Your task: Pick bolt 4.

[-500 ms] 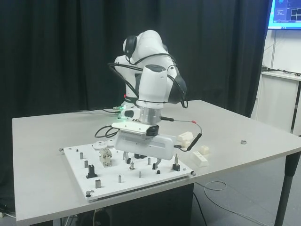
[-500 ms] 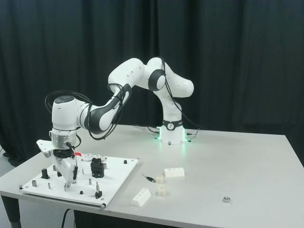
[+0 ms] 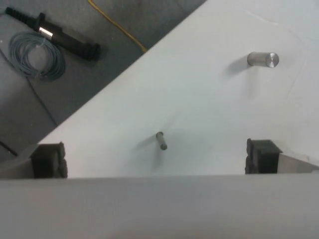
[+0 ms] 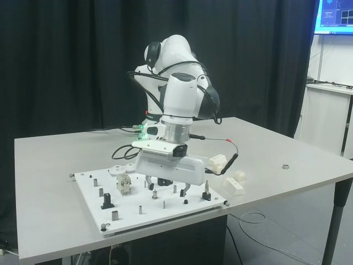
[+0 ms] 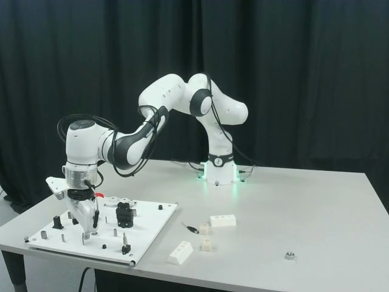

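A: Bolt 4 [image 3: 160, 140]? Thin pin standing upright on white board [image 3: 209, 109], directly under hand [image 3: 154, 162], midway between both black fingertips [image 3: 261, 155].
B: Hand state? Spread wide, gripping nothing.
A: Long axis vertical; straight descent likely enough.
B: Nearby? Thicker grey peg [image 3: 262, 59] well apart.
A: Board flat on grey counter [image 4: 49, 160]; black curtain [image 5: 292, 73] behind.

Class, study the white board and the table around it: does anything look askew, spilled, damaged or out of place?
Nothing stands out. The bolts on the board stand upright, including the thin bolt between the open gripper's fingers. The white blocks lie loose on the table, undamaged.
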Motion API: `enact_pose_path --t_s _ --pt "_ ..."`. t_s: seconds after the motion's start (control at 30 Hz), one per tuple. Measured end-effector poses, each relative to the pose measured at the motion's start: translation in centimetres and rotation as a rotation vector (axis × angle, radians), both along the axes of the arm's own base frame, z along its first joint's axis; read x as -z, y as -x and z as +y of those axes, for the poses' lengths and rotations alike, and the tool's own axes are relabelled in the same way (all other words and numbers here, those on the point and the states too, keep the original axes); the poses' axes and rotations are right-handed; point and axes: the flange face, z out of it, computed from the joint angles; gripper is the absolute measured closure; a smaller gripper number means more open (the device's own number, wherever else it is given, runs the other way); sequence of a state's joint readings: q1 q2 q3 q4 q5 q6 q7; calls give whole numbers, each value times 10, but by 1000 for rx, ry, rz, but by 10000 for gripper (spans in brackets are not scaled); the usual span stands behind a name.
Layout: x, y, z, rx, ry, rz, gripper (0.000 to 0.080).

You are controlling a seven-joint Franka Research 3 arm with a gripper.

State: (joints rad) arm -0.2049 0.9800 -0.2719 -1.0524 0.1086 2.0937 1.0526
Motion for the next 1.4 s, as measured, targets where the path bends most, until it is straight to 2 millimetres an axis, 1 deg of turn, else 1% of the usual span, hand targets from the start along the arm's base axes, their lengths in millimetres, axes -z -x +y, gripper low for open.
enact_pose_path --t_s 0.57,1.4 --pt "-4 -1 -2 4 3 -7 3" --pt "-18 -4 -7 6 20 -32 3"
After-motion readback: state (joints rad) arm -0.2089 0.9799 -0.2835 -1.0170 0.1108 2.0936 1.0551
